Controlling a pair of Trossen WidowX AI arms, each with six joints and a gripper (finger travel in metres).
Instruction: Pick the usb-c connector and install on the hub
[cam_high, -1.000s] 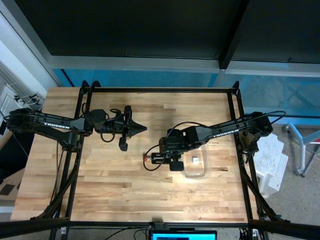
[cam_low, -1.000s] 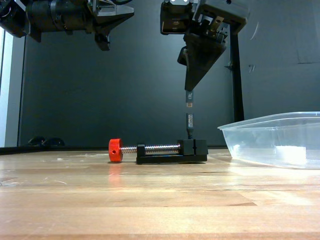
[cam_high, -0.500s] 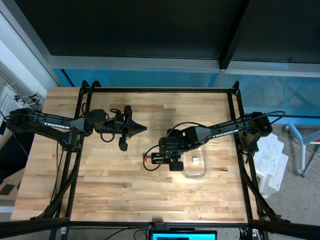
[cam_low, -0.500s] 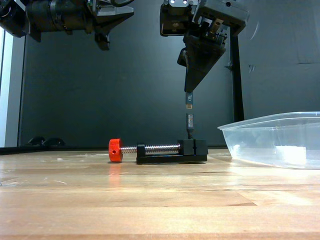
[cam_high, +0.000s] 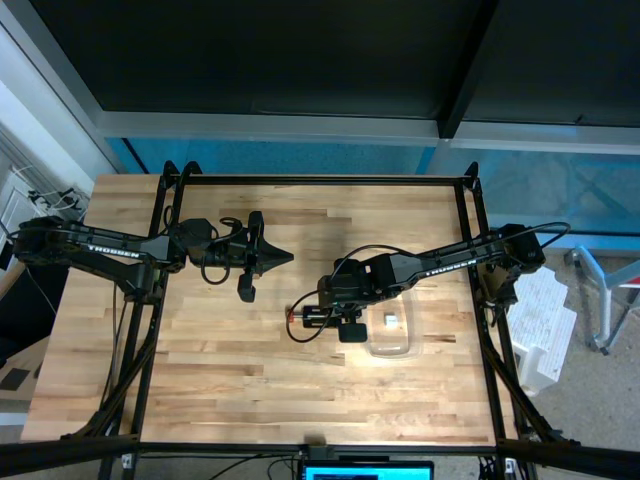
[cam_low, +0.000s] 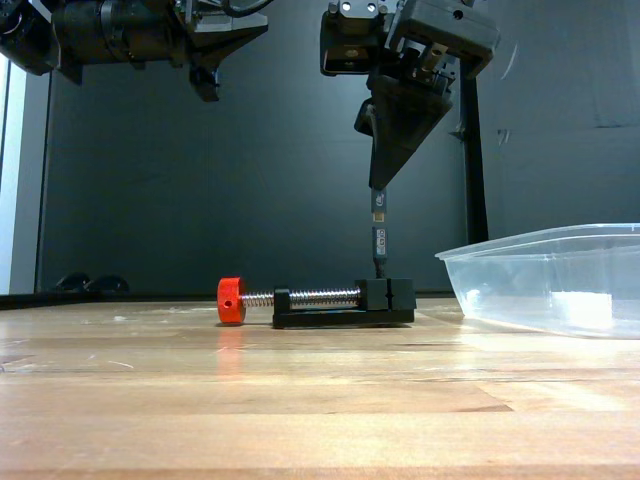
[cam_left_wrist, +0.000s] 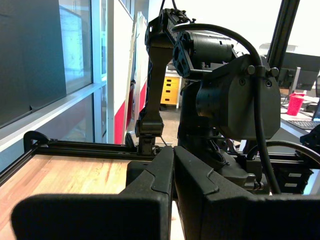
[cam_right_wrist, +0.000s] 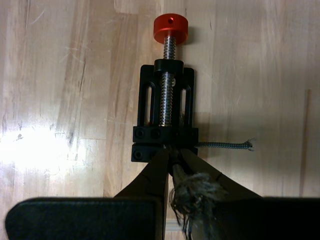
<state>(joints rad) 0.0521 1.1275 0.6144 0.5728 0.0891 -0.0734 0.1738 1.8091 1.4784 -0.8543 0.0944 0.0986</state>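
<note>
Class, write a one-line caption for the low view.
Right gripper holds usb-c connector upright just above hub in vise; left gripper, shut, hangs high at left.

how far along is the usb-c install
Done: the usb-c connector is picked, pinched in the right pincer. In hand: it hangs upright just above the hub, which stands in the vise, with a small gap between them. To do: lowering it in and seating it. The left pincer hovers shut over the table's far left.

A clamp (cam_low: 345, 302) on the worktop (cam_low: 300, 400) holds the hub (cam_low: 380, 245) upright, a tub (cam_low: 540, 275) to its right. The right end effector (cam_low: 379, 186) holds the connector (cam_low: 378, 206) just above the hub, apart; the left end effector (cam_high: 270, 257) hangs well left, farther back.
</note>
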